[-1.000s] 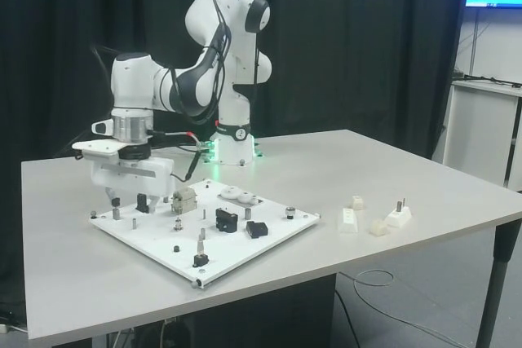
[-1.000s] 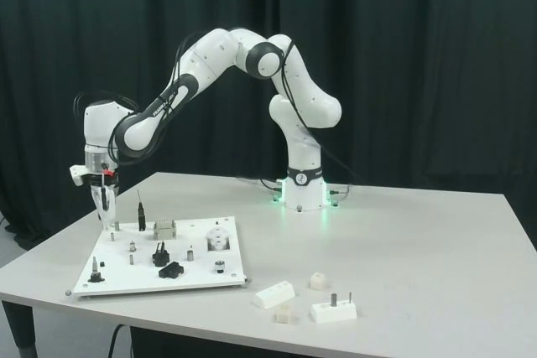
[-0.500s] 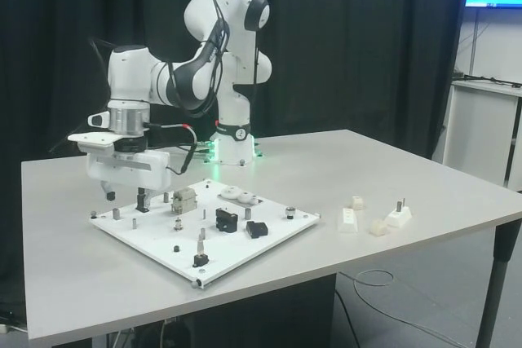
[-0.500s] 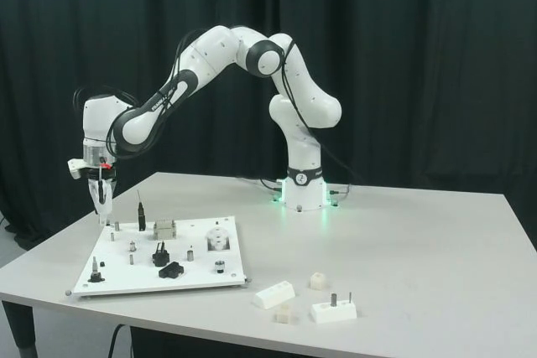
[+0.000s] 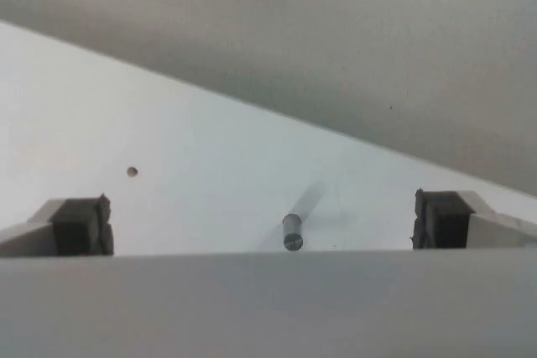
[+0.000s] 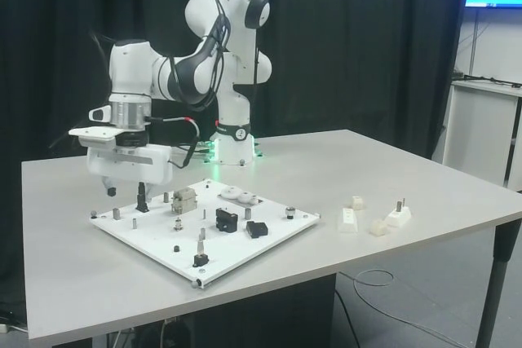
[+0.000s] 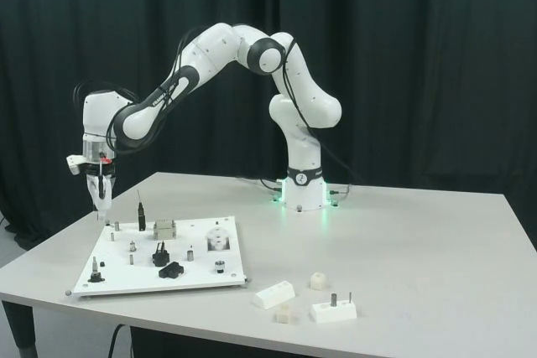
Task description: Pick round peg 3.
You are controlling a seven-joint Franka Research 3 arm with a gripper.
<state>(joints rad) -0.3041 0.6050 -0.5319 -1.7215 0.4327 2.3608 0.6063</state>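
Pincer (image 5: 260, 224) spread, above peg (image 5: 292, 230), white board (image 5: 168, 182)

Directly under the hand (image 5: 260, 228) stands a small peg (image 5: 292, 230) of smooth, bright metal with a dull sheen. It rises from a white board (image 5: 168, 173) that looks like smooth, matt plastic. The fingertips (image 5: 81, 225) carry black, ribbed, rubbery pads. The grey counter (image 5: 336, 39) beyond looks smooth and matt.
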